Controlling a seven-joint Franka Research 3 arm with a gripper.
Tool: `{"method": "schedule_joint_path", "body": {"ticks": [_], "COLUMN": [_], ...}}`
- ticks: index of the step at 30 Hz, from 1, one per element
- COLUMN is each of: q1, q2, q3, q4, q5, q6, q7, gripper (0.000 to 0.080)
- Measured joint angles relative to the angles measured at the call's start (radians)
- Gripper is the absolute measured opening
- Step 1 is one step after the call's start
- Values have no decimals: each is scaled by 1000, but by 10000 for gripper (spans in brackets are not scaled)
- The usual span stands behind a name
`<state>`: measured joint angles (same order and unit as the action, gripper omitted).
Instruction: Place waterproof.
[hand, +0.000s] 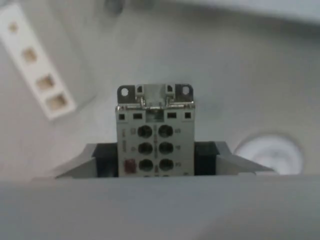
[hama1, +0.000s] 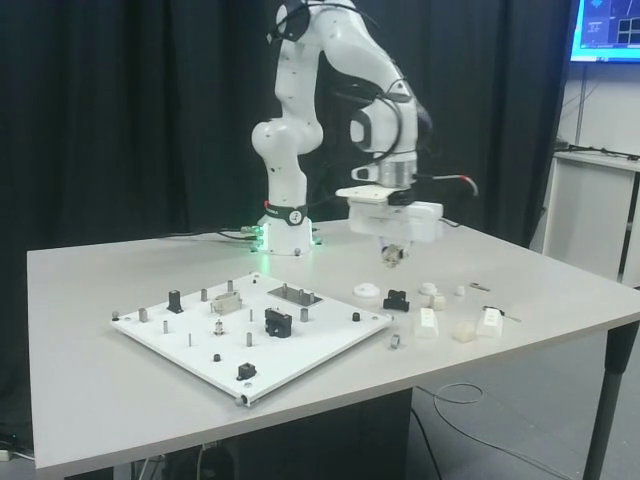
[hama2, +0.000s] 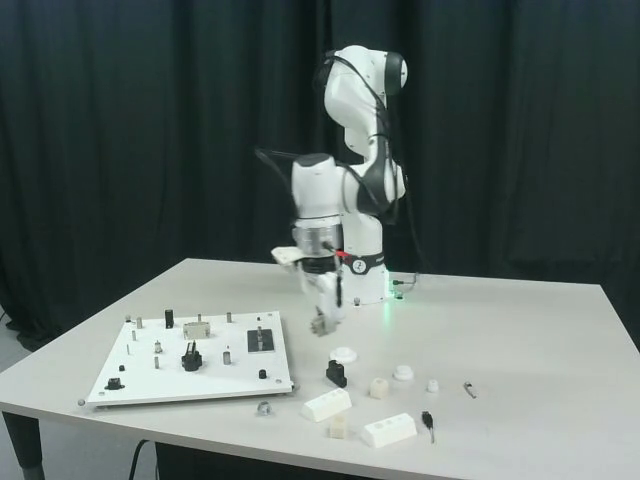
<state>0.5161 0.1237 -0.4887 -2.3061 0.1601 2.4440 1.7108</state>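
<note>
Franka arm carries a connector above the counter — placement not yet made

Wrist view: the pincer (hand: 155, 160) is clamped on the waterproof connector (hand: 155, 132), well above the counter (hand: 240, 75). First room view: the part hangs beside the white board (hama1: 300, 345). Second room view: the arm (hama2: 345, 200) hovers between board and loose parts — the carry step, seemingly; next comes aligning over its board fixture, then lowering.

white rounded arm (hama1: 330, 70) with black cables along it, green light glowing at its base (hama1: 283, 238).
</note>
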Motion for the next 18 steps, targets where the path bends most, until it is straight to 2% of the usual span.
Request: {"method": "schedule_joint_path", "body": {"ticks": [4, 9, 18], "q1": [54, 115, 192], "q2": [7, 26, 93], "q3": [3, 6, 23], "q4": [0, 1, 24], "q5": [-9, -16, -15], "q6": [11, 54, 151], "q7": [75, 156, 254], "gripper": [311, 311, 311]}}
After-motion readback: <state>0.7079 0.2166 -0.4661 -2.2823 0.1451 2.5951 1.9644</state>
